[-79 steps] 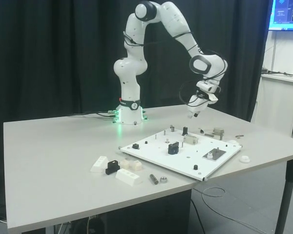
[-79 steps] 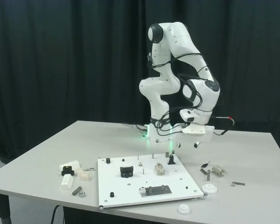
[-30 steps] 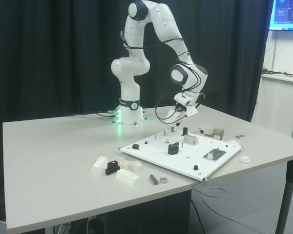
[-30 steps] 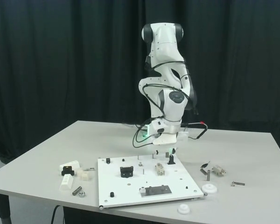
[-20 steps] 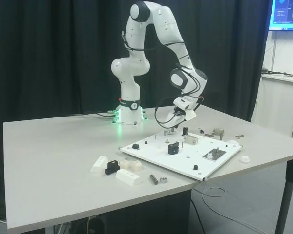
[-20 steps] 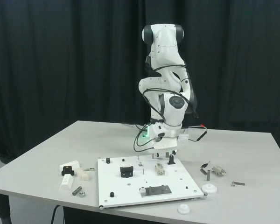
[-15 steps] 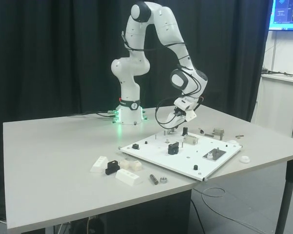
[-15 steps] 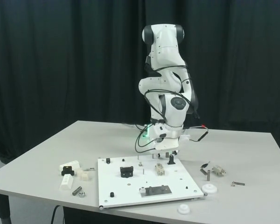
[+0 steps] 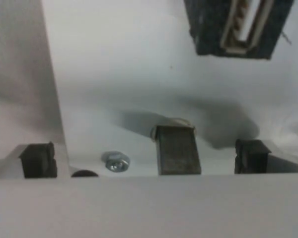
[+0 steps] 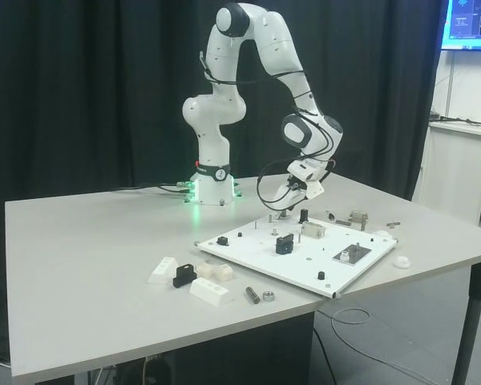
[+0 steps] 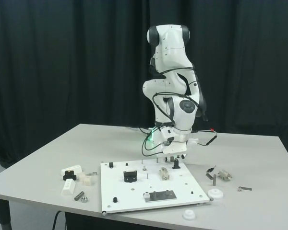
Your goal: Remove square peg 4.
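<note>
The peg [image 9: 176, 150] stands upright in the white board [image 9: 139, 64], between the two black fingertips [image 9: 38, 160] of the gripper [image 9: 144, 159] — jaws spread, touching nothing. Beside it sits a small nut [image 9: 115, 161]; farther off, a black socket [image 9: 237, 26] — the arm [image 10: 260, 48] bends low over the board's far edge.

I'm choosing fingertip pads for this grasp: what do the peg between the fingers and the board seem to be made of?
The square peg looks like dull grey metal, matte with a faintly brushed face, though dark plastic can't be ruled out. The board looks like smooth white plastic or painted sheet, evenly lit with soft shadows. The nut beside the peg is shiny metal.
</note>
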You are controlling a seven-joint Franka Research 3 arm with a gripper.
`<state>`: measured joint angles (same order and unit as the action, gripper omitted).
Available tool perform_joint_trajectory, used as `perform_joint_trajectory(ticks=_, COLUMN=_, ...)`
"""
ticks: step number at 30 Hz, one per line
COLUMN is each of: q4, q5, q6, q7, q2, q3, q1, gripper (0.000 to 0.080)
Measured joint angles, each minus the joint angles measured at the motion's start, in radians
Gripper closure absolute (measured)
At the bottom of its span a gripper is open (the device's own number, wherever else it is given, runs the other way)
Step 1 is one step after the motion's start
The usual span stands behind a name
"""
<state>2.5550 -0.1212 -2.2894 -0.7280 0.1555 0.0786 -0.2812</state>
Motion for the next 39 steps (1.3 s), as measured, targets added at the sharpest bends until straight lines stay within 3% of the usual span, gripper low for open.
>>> perform_joint_trajectory(ticks=16, q4=-0.002, q5=-0.056, q6=0.000, q7=-0.049, q2=0.000, q3=0.004, q1=0.001, gripper=0.0003)
perform_joint_trajectory(ticks=25, q4=-0.002, q5=-0.061, q6=-0.001, q7=-0.052, q2=0.000, q3=0.004, q1=0.016, gripper=0.0003)
perform_joint_trajectory(ticks=26, q4=-0.002, q5=-0.061, q6=-0.001, q7=-0.052, q2=0.000, q3=0.004, q1=0.018, gripper=0.0094)
perform_joint_trajectory(ticks=32, q4=-0.002, q5=-0.061, q6=-0.002, q7=-0.052, q2=0.004, q3=0.004, q1=0.029, gripper=0.0094)
perform_joint_trajectory(ticks=33, q4=-0.002, q5=-0.061, q6=-0.003, q7=-0.052, q2=0.005, q3=0.004, q1=0.030, gripper=0.0310)
perform_joint_trajectory(ticks=37, q4=-0.002, q5=-0.061, q6=-0.007, q7=-0.052, q2=0.007, q3=0.004, q1=0.034, gripper=0.0310)
perform_joint_trajectory(ticks=38, q4=-0.002, q5=-0.061, q6=-0.008, q7=-0.052, q2=0.007, q3=0.004, q1=0.035, gripper=0.0508)
perform_joint_trajectory(ticks=39, q4=-0.002, q5=-0.060, q6=-0.008, q7=-0.052, q2=0.007, q3=0.004, q1=0.035, gripper=0.0508)
